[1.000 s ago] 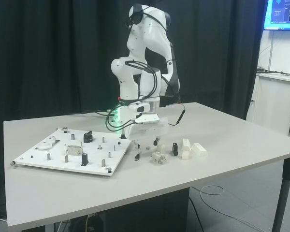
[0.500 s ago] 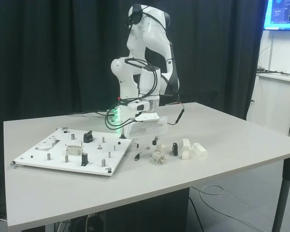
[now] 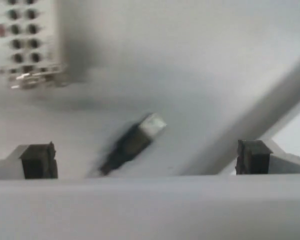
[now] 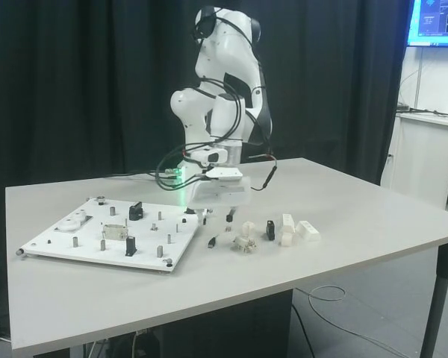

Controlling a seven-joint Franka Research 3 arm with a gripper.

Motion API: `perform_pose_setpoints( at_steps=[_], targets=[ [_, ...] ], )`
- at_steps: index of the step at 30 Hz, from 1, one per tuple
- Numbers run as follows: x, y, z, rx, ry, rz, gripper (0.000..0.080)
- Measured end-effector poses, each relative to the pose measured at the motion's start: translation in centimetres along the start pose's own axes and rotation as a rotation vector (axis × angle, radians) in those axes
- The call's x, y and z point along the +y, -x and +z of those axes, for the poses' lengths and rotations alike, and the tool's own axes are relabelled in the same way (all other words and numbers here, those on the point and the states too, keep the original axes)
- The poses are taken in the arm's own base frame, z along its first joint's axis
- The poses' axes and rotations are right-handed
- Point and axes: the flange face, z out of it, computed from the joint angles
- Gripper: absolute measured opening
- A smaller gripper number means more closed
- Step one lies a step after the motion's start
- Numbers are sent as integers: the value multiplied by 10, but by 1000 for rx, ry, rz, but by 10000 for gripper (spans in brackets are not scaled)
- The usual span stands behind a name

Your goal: Remove square peg 4.

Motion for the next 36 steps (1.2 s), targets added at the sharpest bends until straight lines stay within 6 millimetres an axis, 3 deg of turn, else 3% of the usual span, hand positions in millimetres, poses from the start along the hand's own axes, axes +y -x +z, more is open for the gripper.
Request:
perform_pose_setpoints(
  at_steps=[23, 36],
  targets=[
    [60, -70, -10, 64, 56, -315, 800],
    [94, -100, -9, 39, 74, -383, 800]
  ],
)
